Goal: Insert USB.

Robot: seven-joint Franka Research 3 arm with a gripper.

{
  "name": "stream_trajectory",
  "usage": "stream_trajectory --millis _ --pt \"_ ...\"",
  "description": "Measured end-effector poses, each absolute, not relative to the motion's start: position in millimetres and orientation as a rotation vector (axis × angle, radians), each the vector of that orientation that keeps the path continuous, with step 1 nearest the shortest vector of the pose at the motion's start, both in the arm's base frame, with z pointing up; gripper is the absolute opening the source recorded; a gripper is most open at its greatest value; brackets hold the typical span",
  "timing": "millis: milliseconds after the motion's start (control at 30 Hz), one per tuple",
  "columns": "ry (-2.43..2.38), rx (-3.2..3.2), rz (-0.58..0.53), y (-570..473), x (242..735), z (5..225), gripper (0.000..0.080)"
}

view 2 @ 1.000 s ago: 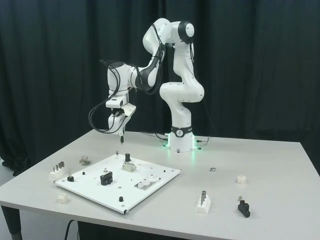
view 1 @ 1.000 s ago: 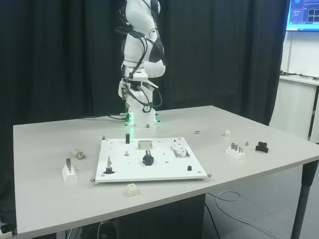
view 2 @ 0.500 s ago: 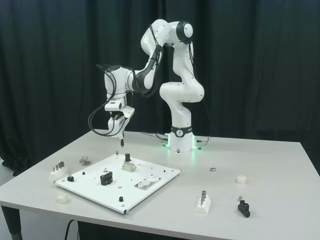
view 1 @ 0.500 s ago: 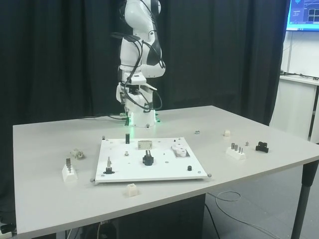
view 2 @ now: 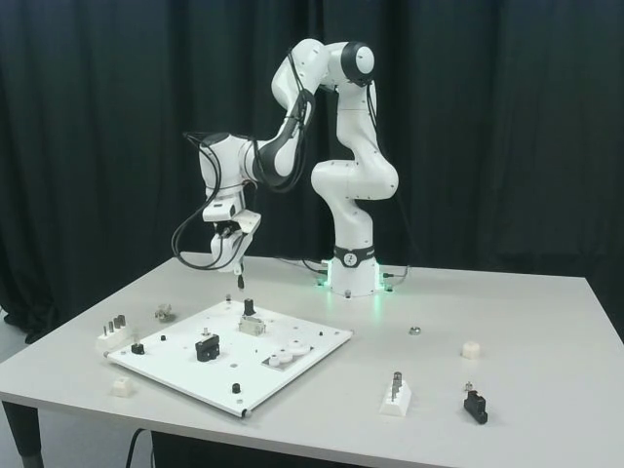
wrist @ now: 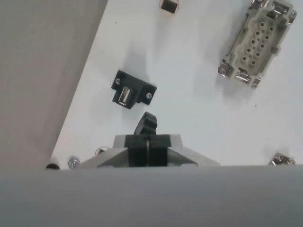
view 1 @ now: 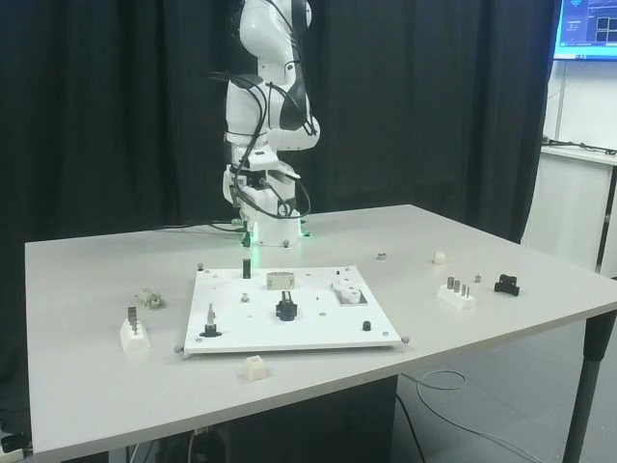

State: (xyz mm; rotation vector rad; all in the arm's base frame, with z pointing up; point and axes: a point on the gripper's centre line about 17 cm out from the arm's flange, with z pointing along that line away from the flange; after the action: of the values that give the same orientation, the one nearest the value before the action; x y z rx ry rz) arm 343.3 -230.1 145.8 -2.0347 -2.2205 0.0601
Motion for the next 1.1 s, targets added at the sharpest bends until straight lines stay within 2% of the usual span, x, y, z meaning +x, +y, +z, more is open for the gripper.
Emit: stream_trajectory --millis 1100 --pt "-2.144 -2.0 -0.012 -223 322 123 0.0009"
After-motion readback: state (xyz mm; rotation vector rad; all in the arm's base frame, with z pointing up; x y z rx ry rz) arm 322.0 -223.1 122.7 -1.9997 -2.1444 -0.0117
